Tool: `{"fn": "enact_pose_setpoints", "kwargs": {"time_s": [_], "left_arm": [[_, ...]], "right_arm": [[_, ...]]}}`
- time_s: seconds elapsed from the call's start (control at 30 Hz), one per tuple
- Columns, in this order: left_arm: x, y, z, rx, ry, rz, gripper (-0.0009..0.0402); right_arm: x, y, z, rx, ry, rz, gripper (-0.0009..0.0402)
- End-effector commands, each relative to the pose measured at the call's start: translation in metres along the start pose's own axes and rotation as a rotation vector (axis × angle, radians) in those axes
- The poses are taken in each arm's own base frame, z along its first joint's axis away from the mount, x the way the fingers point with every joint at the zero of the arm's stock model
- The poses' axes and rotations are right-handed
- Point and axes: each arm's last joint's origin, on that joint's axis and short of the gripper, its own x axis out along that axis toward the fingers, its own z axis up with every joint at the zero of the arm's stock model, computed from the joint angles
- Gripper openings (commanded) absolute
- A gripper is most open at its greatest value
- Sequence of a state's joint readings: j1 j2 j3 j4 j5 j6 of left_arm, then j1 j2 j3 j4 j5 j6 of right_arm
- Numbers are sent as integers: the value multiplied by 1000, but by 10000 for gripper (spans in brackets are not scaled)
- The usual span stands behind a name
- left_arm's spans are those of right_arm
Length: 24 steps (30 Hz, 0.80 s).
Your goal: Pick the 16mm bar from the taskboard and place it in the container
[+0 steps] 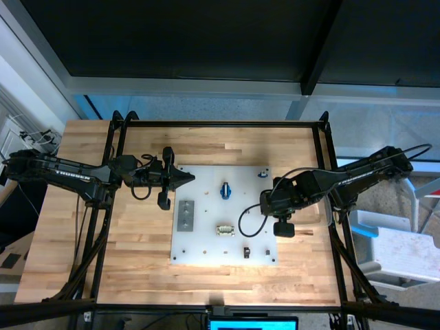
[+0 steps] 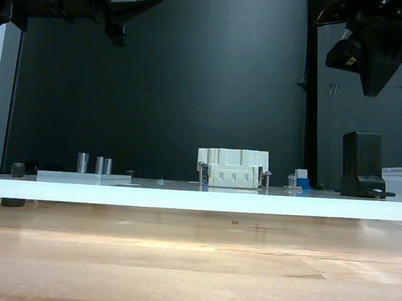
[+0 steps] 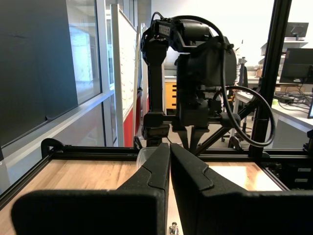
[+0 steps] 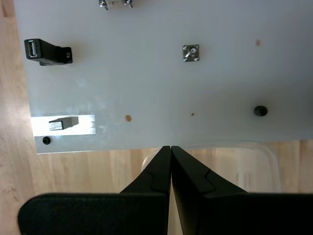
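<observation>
Tabletop [image 1: 137, 268]: Trossen left tool [image 1: 190, 179], right tool [image 4: 170, 148] over taskboard [image 1: 206, 237].

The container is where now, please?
Right wrist view: the container sits off the taskboard's right edge, under the right gripper; left gripper hovers over the board's left edge.

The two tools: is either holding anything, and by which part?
Nothing. The left tool hangs shut and empty above the left edge of the taskboard; the right tool, also shut and empty, above its right edge.
</observation>
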State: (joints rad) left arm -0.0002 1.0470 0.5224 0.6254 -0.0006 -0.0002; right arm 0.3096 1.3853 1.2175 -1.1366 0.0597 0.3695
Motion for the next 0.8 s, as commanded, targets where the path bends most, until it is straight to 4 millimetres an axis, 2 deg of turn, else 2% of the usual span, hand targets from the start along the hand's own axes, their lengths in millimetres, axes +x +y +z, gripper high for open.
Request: {"fn": "enact_pose_setpoints", "kwargs": {"time_s": [0.03, 0.47, 0.8], "left_arm": [[0, 0, 0, 0, 0, 0, 0], [0, 0, 0, 0, 0, 0, 0], [0, 0, 0, 0, 0, 0, 0]], "right_arm": [[3, 5, -1, 15, 14, 2, 0], [16, 32, -1, 14, 76, 1, 0], [19, 52, 14, -19, 78, 2, 0]]}}
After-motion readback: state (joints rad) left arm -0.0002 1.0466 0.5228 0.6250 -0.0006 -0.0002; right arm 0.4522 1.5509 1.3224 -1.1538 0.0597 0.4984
